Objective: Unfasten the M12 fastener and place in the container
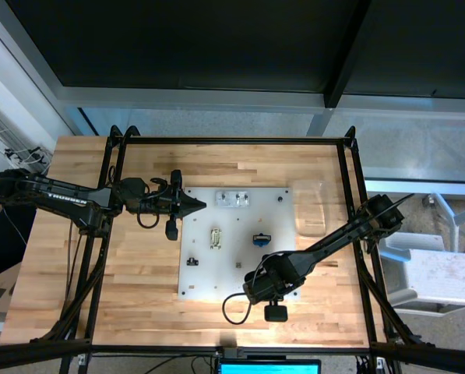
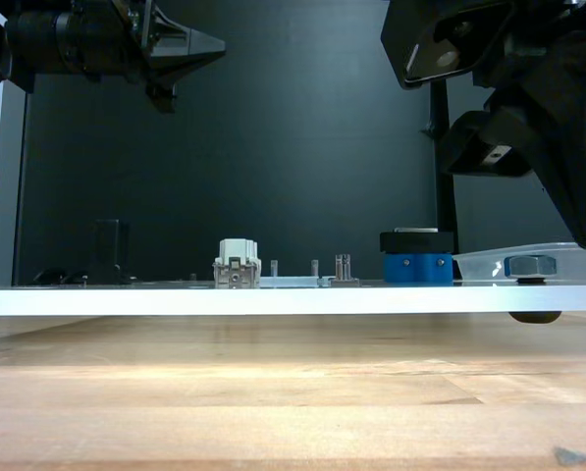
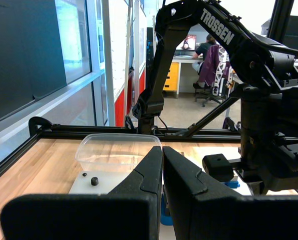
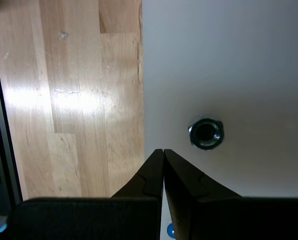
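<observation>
Silver M12 fastener (image 4: 206, 133): on its stud, white board (image 4: 238, 60), just beside my right claw (image 4: 163, 150), pressed together, empty. Container (image 1: 310, 206): well apart. Blue connector (image 2: 417, 263): nearby. Left claw (image 3: 162, 150): pressed together, above the board's left edge.

The hexagonal metal nut (image 4: 205, 133) is silver-grey; the flat board (image 4: 228, 60) white; the planked wooden worktop (image 4: 64, 100) light brown; left hand (image 3: 162, 165) and right hand (image 4: 163, 152) black.
</observation>
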Controlling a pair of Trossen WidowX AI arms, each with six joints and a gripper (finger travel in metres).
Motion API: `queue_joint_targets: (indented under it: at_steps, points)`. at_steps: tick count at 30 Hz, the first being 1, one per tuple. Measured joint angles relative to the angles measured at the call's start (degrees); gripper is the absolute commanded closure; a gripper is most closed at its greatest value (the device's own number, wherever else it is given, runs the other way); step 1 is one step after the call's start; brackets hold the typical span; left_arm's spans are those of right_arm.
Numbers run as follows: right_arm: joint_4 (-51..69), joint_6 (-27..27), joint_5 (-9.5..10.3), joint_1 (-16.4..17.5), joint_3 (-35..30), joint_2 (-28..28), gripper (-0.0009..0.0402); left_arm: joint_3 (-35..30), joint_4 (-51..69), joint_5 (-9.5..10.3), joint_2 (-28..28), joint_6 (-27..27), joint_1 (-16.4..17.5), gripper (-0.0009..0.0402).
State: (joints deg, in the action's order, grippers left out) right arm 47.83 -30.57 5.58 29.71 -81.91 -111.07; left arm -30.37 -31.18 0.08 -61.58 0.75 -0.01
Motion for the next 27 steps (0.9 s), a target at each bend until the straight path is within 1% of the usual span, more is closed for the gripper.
queue_joint_targets:
  at_steps: [4, 8, 16, 18, 21, 23, 27]
  points:
    - [-0.17, 0.33, -1.79, 0.02, 0.17, -0.04, 0.0393, 0.00, 0.00, 0.00, 0.00, 0.00, 0.00, 0.0393]
    - [-0.42, 0.92, -2.71, -0.09, 0.66, -0.07, 0.0393, 0.00, 0.00, -0.02, 0.00, 0.02, 0.00, 0.0393]
    - [-2.36, 1.03, -3.04, -0.15, 1.88, -0.07, 0.0393, 0.00, 0.00, 0.00, 0.00, 0.00, 0.00, 0.0393]
    - [-2.36, 0.85, -3.54, -0.17, 2.12, -0.07, 0.0393, 0.02, 0.00, 0.00, 0.00, 0.02, 0.00, 0.0393]
    - [-2.29, 0.46, -4.81, -0.09, 2.25, -0.07, 0.0393, 0.02, 0.00, -0.02, 0.00, 0.00, 0.00, 0.0393]
    - [-2.25, 0.42, -4.57, -0.15, 2.29, -0.07, 0.0393, 0.00, 0.00, -0.02, 0.00, 0.00, 0.00, 0.0393]
    - [-1.95, -0.15, -5.16, -0.15, 2.29, -0.07, 0.0393, 0.02, 0.00, 0.00, 0.00, 0.00, 0.00, 0.0393]
